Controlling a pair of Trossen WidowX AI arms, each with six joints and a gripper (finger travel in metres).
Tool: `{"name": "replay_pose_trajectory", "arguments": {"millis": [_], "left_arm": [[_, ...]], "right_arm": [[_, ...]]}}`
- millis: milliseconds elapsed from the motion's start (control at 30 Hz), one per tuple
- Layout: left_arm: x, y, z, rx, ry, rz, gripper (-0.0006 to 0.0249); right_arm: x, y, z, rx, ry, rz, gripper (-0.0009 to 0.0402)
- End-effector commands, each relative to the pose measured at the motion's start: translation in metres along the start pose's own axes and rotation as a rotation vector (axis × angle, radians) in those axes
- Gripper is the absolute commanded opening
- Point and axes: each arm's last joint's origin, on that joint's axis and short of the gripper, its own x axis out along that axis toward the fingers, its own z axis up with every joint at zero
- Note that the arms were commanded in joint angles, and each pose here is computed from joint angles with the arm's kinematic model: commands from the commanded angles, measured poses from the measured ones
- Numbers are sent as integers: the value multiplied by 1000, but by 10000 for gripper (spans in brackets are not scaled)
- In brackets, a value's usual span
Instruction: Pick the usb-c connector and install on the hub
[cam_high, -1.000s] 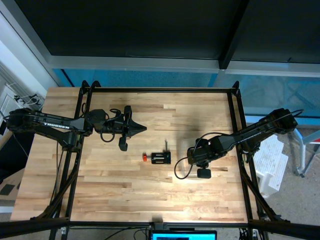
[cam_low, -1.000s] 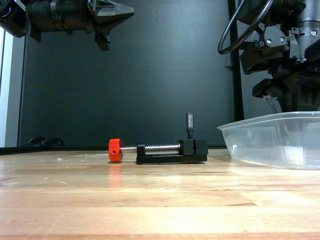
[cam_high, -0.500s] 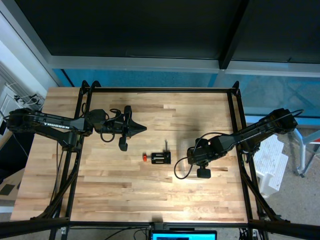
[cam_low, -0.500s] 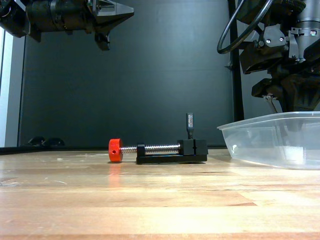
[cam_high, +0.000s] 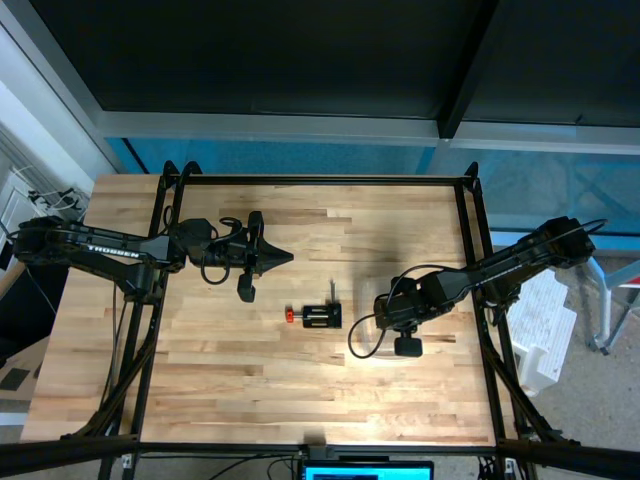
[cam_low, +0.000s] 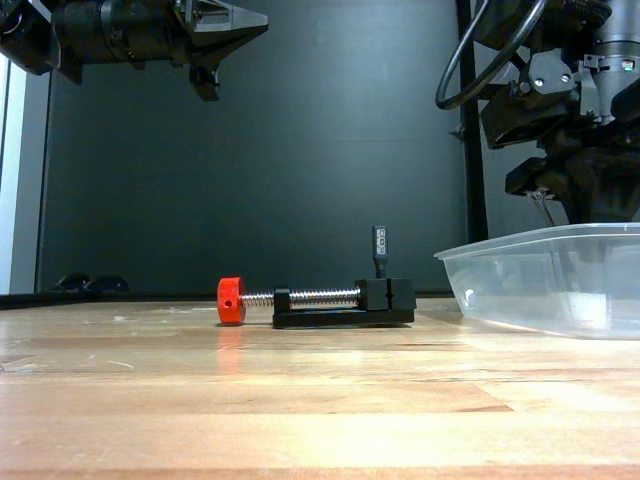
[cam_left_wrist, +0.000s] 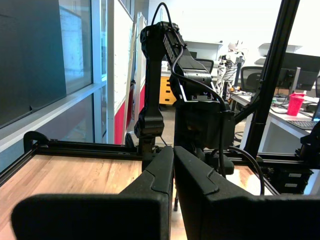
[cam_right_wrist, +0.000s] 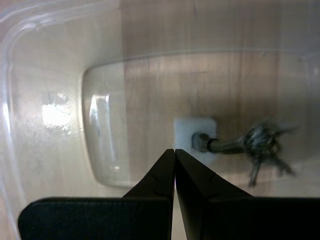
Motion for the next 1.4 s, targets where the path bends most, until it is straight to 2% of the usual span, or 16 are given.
{"name": "replay_pose_trajectory", "arguments": {"millis": [33, 400, 700, 900, 1100, 1400], "left_arm": [[0, 0, 0, 0, 0, 0, 0], [0, 0, 0, 0, 0, 0, 0], [0, 0, 0, 0, 0, 0, 0], [0, 0, 0, 0, 0, 0, 0], [0, 0, 0, 0, 0, 0, 0], [0, 0, 0, 0, 0, 0, 0]], "right_arm": [[-6, 1, 3, -13, 11, -1, 0], [-13, 1, 0, -47, 69, 2, 8], [-23, -2, -4, -41, 49, -18, 99], [-32, -4, -7, -41, 8, -41, 137], [-37, -5, -8, -40, -10, -50, 151], [-37, -6, -10, -42, 9, -56, 151]]}}
